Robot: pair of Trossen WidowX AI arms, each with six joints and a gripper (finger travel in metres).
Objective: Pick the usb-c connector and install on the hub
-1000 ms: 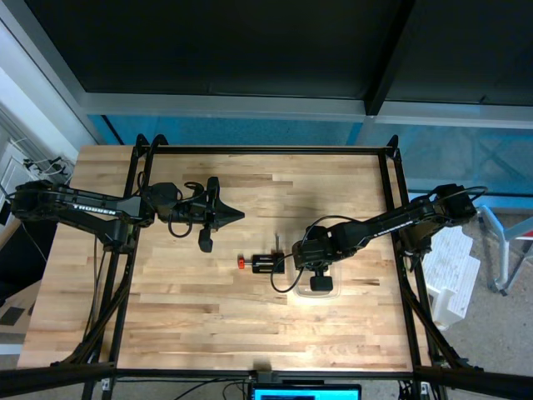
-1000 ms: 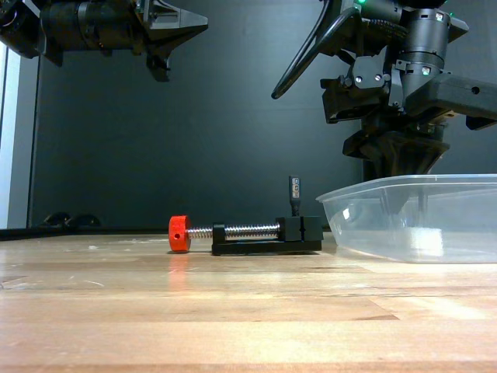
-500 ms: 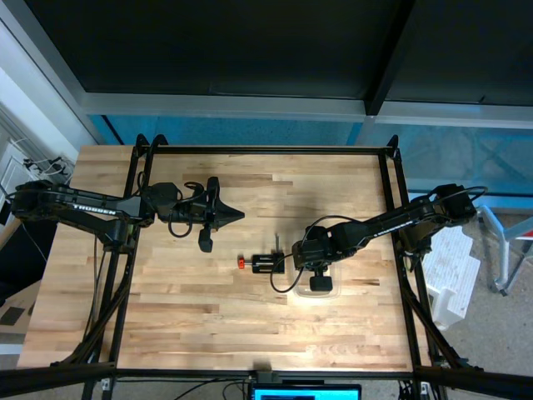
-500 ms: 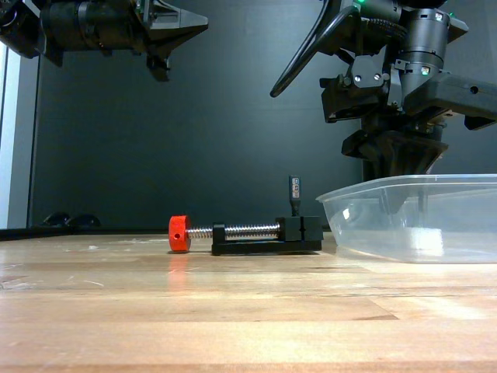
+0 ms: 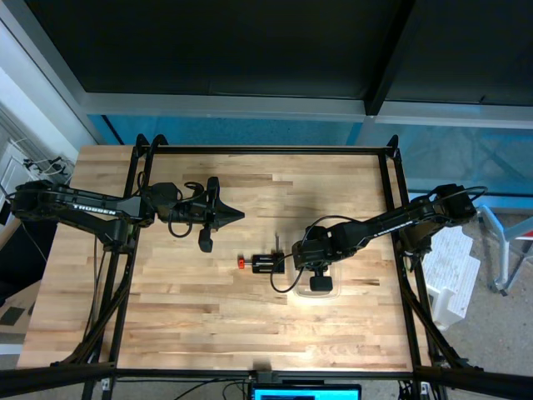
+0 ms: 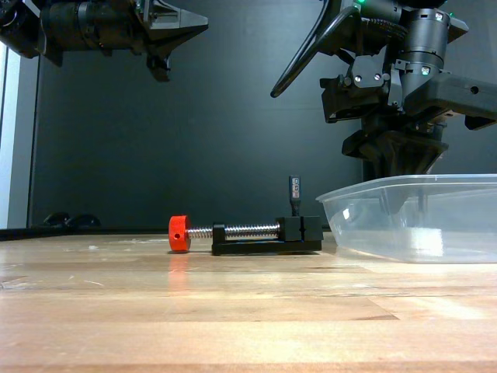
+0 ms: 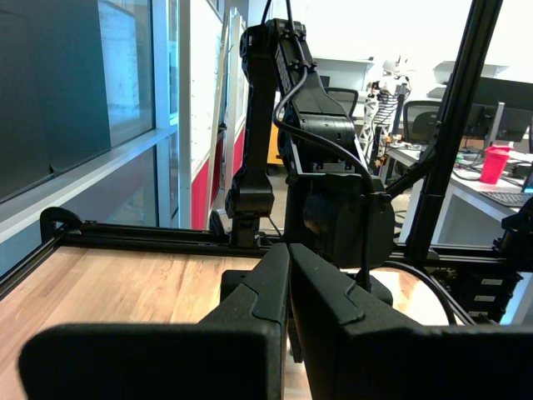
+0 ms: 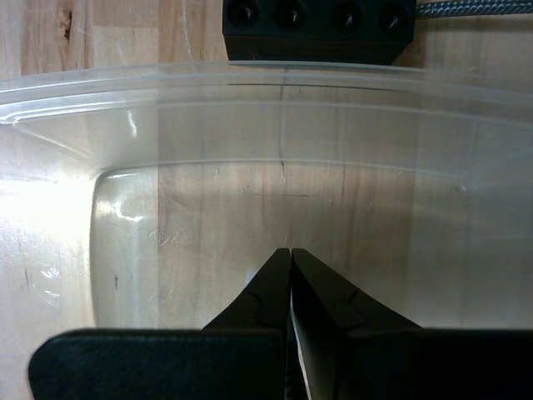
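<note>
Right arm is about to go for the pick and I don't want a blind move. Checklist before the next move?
1. Left tool out of the way: ok. It is shut, raised, and left of the clamp.
2. Right tool position: ok. It hangs over the clear tub.
3. Right tool ready to grasp: not ok. It is shut, with nothing visible in its grip.
4. usb-c connector located: cannot tell. A small upright piece stands in the clamp, but what it is cannot be told.
5. Clamp seated: ok. It lies flat, beside the tub.
</note>
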